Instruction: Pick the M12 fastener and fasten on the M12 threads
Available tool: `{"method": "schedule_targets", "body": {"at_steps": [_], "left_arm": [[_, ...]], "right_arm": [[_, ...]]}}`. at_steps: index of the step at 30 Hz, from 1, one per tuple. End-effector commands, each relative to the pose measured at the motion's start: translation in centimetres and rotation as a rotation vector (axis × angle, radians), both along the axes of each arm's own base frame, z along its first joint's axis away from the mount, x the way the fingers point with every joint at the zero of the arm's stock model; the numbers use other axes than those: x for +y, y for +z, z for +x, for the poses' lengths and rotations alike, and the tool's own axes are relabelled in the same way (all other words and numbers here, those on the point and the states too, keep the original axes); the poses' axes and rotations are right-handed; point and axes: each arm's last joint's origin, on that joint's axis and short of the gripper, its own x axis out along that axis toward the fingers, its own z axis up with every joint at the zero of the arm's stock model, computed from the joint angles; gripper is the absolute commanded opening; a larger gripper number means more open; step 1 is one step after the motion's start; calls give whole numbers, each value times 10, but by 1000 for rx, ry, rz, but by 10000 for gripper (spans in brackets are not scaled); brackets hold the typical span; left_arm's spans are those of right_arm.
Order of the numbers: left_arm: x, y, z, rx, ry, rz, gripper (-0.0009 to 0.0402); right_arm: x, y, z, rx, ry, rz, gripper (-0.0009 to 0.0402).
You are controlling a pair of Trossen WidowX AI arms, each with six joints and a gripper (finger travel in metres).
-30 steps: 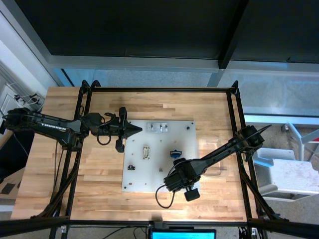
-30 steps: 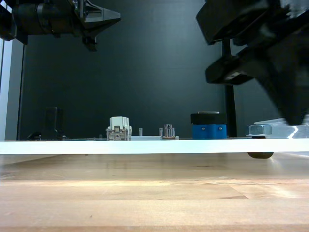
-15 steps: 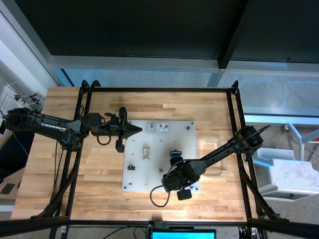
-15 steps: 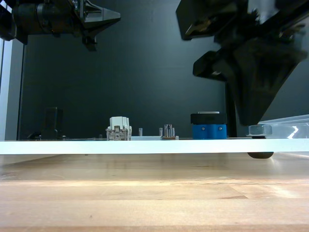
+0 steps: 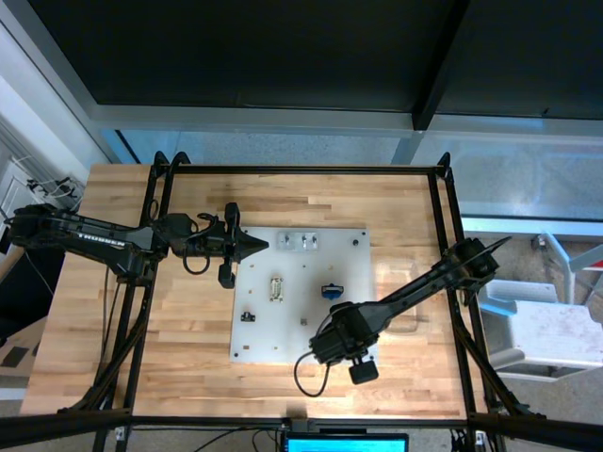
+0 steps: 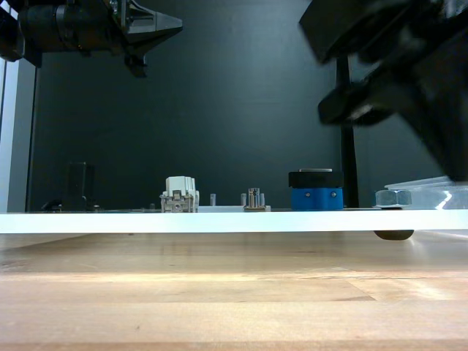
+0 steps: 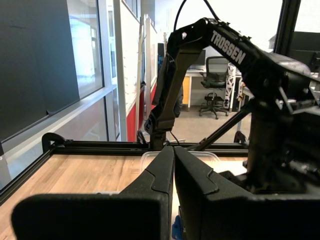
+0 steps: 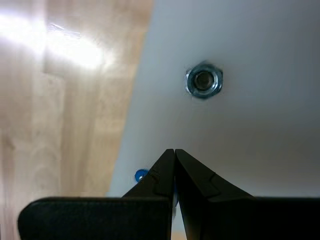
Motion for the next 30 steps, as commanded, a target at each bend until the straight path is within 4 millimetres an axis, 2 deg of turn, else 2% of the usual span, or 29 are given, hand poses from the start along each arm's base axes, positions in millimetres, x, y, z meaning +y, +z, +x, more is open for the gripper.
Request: {"method": "schedule_targets", "body": {"at_steps": [1,6,15,24,30], "left_arm": [[0,0,0,0,0,0,0],[0,0,0,-1,0,0,0],[0,0,0,0,0,0,0],[0,0,0,0,0,0,0],[0,0,0,0,0,0,0]], "right_arm": [[-2,2,2,-25,-11,-23,0],[-3,3,7,-103,-67,-90,0],[2,-5,19,-196,-75,-72,0],[2,-12,19,-165,-70,-86,0],[-4,0,2,-23,-53,-91,0]]}}
